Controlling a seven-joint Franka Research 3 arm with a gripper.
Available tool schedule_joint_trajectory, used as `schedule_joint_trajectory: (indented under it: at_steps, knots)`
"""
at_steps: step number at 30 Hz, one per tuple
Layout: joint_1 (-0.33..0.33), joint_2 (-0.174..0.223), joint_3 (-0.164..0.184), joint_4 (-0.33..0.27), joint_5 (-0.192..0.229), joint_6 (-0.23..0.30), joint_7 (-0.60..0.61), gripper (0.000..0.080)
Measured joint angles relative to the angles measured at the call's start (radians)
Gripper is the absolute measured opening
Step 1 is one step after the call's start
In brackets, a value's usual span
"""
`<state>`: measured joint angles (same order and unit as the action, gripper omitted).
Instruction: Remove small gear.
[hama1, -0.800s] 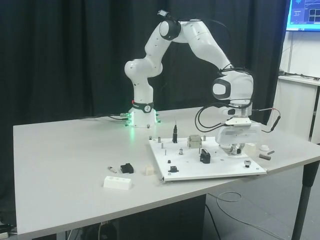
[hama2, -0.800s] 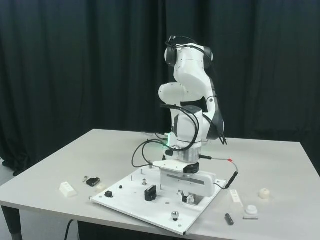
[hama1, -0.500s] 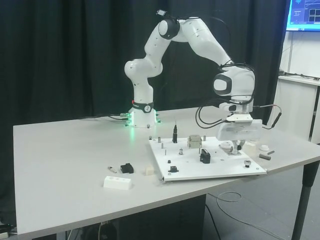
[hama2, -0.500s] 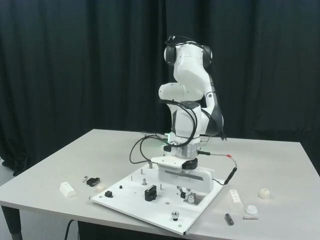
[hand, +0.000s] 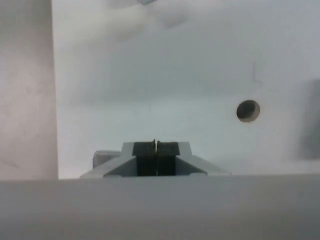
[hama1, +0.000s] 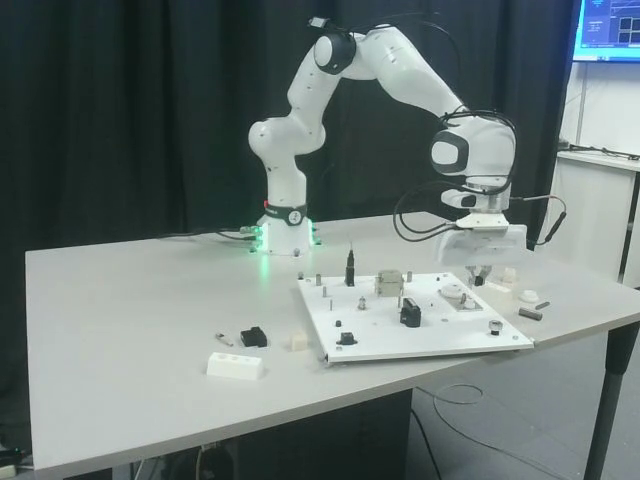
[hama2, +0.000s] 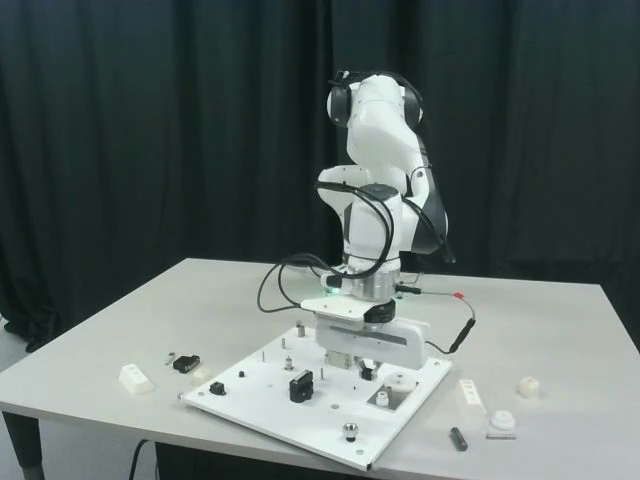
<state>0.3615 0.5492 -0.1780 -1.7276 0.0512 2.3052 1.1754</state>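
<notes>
My gripper (hama1: 479, 274) hangs a little above the white board (hama1: 372, 326), over its far right part. Its fingers are shut, and in the wrist view the black pads (hand: 146, 159) meet with nothing showing between them. A small white gear (hama1: 452, 291) sits on a grey plate on the board, just below and beside the gripper. In the second room view the same gear (hama2: 398, 381) lies next to the gripper (hama2: 365, 373). The wrist view shows the bare board with one round hole (hand: 247, 110).
The board carries a black block (hama1: 410, 316), a grey fixture (hama1: 389, 283), a black upright post (hama1: 350, 270) and a metal knob (hama1: 493, 327). White round parts (hama1: 525, 295) and a black cylinder (hama1: 530, 312) lie right of it. A white block (hama1: 236, 365) and a black piece (hama1: 254, 336) lie left.
The gripper has risen from the grey plate on the board and moved slightly back towards the arm's base. The white gear now shows uncovered on the plate.
</notes>
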Motion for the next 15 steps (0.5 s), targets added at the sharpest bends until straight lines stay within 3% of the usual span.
schedule_joint_trajectory:
  at_steps: [15]
  knots:
    - [0.004,-0.017,0.001,0.008,0.0,-0.047,-0.009,0.0001]
